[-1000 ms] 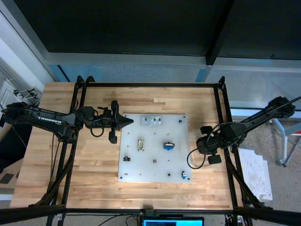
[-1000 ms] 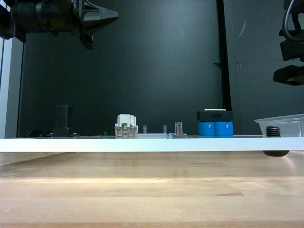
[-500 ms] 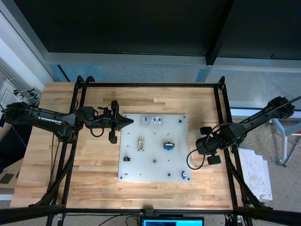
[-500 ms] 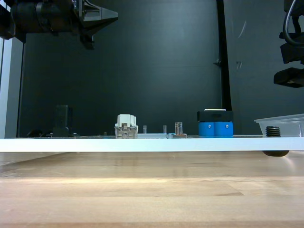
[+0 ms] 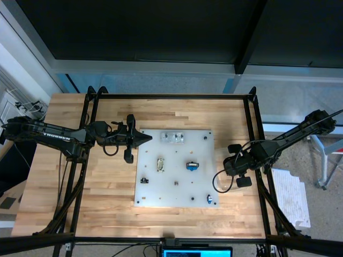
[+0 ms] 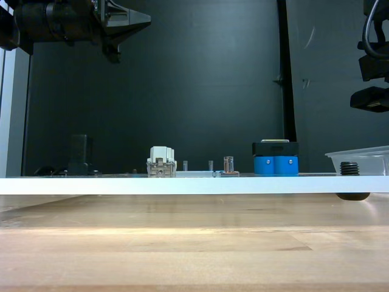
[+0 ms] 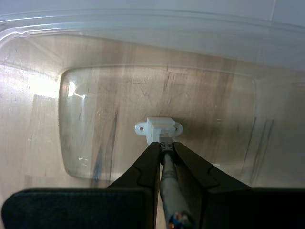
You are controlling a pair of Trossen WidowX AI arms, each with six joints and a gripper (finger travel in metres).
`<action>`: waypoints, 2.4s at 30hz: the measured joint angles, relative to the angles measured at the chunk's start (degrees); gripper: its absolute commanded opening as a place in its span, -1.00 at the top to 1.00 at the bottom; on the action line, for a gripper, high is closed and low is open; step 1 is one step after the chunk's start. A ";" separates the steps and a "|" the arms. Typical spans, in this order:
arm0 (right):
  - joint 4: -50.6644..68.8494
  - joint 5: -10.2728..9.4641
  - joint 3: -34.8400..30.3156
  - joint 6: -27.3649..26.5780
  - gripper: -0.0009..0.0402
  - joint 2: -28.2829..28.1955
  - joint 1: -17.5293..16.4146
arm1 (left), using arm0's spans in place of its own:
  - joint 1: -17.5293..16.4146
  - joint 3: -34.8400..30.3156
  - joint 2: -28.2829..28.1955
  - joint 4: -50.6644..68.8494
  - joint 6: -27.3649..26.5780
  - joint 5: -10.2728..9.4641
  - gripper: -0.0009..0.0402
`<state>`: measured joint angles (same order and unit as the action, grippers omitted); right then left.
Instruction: Pick the RJ45 connector and install on taskboard
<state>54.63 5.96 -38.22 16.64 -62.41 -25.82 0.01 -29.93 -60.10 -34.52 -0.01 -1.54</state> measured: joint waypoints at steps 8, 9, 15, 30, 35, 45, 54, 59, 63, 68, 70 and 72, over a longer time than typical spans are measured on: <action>0.07 0.00 -0.04 0.00 0.91 0.02 -0.04 | 0.00 0.00 0.00 0.02 0.00 -0.02 0.96; 0.09 0.00 -0.09 0.00 0.90 0.02 -0.04 | 0.00 -0.02 0.00 0.00 0.00 -0.02 0.96; 0.11 -0.02 -0.15 0.00 0.90 0.04 -0.04 | 0.00 0.00 0.02 0.00 0.00 -0.02 0.96; 2.84 0.00 -3.28 -0.42 0.90 1.31 0.07 | 0.00 -0.02 0.00 0.00 0.00 0.00 0.96; 3.76 -0.04 -6.23 0.55 0.90 1.29 -0.11 | 0.00 0.00 0.00 0.02 0.00 0.00 0.96; 5.42 0.00 -12.74 4.55 0.90 -0.81 -4.13 | 0.00 0.00 0.00 0.02 0.00 -0.02 0.96; 5.51 0.00 -19.15 12.02 0.90 -8.90 -7.41 | 0.00 -0.02 0.00 0.00 0.00 0.00 0.96; 5.53 -0.02 -22.91 15.39 0.90 -13.57 -9.18 | 0.00 -0.02 0.00 0.02 0.00 0.00 0.96; 5.44 0.04 -25.70 17.40 0.90 -17.20 -10.40 | 0.00 -0.02 0.00 0.02 0.00 0.00 0.96; 4.85 0.42 -29.16 17.66 0.90 -21.42 -11.17 | 0.00 -0.02 0.00 0.00 0.00 0.00 0.96; 4.52 0.44 -30.60 17.75 0.90 -22.91 -11.32 | 0.00 0.00 0.00 0.02 0.00 -0.02 0.96; 4.55 0.48 -31.82 17.86 0.90 -24.26 -11.43 | 0.00 0.00 0.00 0.00 0.00 -0.02 0.96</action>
<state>59.18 6.44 -70.04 34.50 -86.67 -37.26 0.01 -29.93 -60.10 -34.52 -0.01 -1.56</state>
